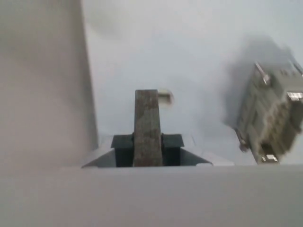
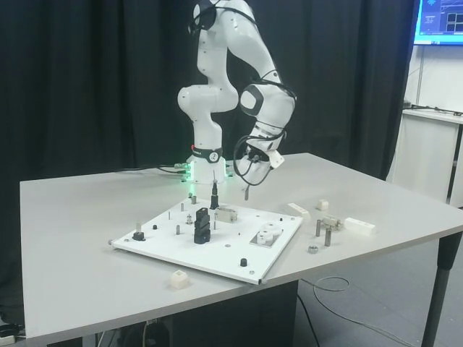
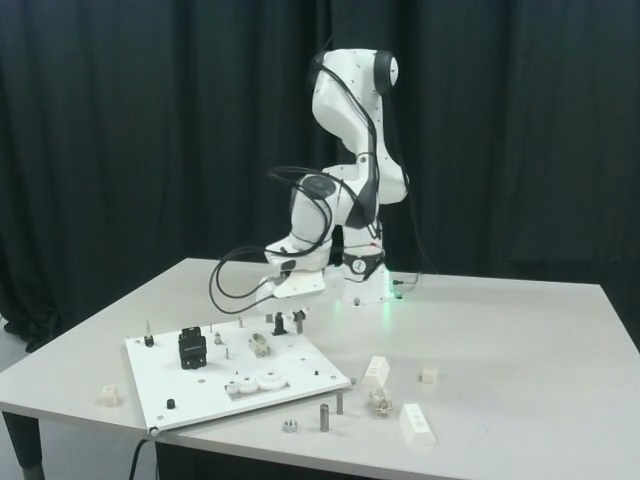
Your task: Place square peg 3.
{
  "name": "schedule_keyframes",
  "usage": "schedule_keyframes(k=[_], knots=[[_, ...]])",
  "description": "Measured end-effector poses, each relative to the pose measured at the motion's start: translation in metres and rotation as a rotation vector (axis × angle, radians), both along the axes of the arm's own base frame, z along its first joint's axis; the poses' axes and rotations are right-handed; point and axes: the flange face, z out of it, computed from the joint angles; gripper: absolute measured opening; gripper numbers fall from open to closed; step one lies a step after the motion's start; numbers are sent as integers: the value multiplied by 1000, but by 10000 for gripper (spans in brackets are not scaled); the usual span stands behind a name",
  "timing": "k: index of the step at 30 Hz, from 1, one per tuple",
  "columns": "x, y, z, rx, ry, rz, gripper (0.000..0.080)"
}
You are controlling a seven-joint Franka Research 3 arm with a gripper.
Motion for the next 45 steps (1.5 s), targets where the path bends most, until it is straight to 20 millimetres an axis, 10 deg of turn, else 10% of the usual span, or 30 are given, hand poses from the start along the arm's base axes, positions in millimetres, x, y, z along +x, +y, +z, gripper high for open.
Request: schedule_keyframes(k=[29, 45], knots=[[24, 180, 6, 86, -87, -25, 115], [47, 216, -29, 78, -32, -19, 115]])
